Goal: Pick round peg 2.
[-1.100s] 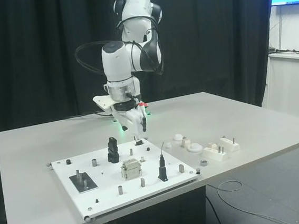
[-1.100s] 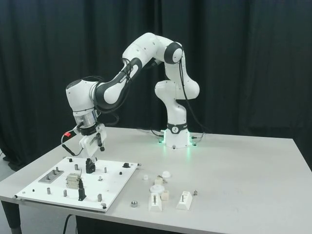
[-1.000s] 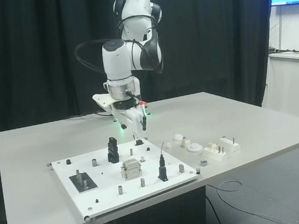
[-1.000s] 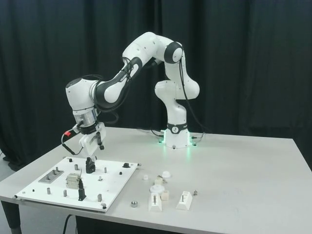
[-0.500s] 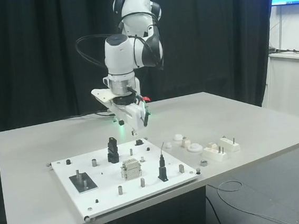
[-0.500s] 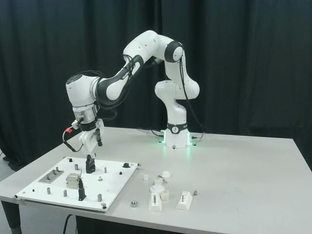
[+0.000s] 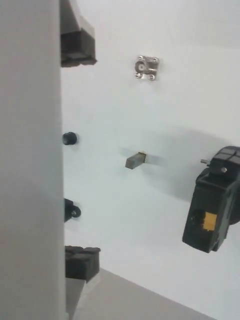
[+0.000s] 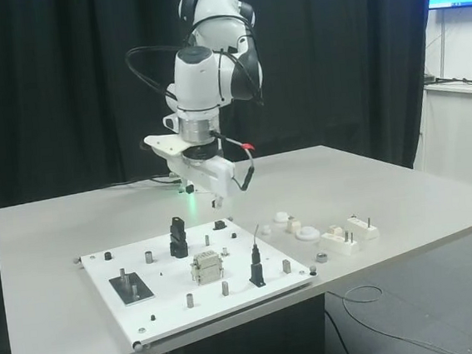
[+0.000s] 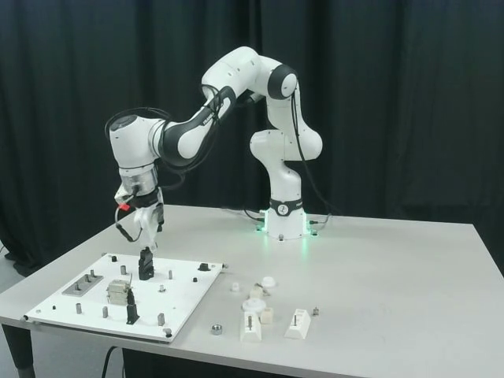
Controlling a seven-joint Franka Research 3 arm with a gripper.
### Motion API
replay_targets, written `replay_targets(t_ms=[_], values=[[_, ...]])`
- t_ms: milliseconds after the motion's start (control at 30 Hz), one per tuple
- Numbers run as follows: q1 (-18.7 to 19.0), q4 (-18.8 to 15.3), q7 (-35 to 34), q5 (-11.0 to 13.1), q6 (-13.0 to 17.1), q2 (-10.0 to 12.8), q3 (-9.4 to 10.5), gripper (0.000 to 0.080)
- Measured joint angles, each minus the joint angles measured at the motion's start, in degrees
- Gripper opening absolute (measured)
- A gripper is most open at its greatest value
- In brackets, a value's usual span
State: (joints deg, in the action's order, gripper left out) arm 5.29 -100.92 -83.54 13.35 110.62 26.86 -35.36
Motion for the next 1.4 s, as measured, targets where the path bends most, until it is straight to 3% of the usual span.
replay_targets(t_ms=[900,1400], values=[[0.29,0.01,14.21,-7.22,-0.88,-2.79,2.25,0.08],[0.29,-1.09,15.45,-7.59,-0.58,-5.06,2.8,0.08]])
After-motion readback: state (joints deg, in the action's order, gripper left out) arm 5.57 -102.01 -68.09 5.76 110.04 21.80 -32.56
